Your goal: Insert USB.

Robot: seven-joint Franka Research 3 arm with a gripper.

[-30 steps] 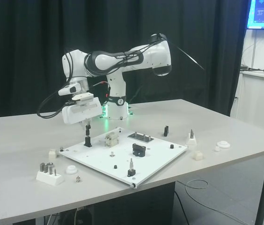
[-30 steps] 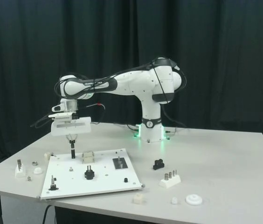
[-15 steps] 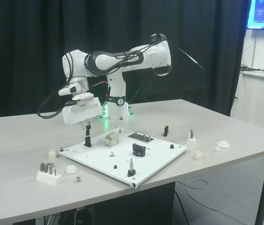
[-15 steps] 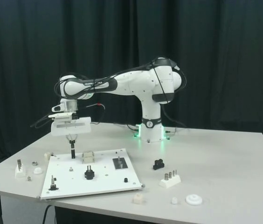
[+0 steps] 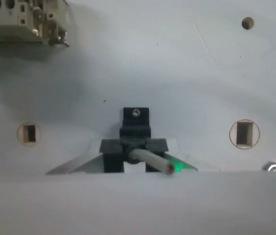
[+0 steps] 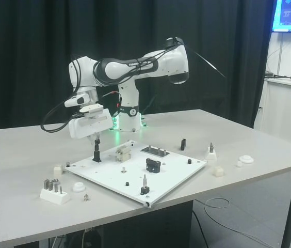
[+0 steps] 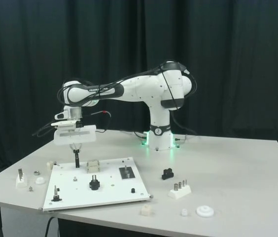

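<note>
The white arm [image 6: 135, 67] reaches out low — its end effector [image 6: 97, 138] pointing straight down.

Even room light, wrist foreground blurred

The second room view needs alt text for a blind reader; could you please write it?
A white robot arm reaches over a white board on a grey table, its gripper above a black upright part. Small parts lie around.

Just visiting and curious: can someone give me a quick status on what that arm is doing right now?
Tool above white board, fingers hidden. Black USB part standing upright in its holder, directly under tool. Nothing seen in the way.
</note>
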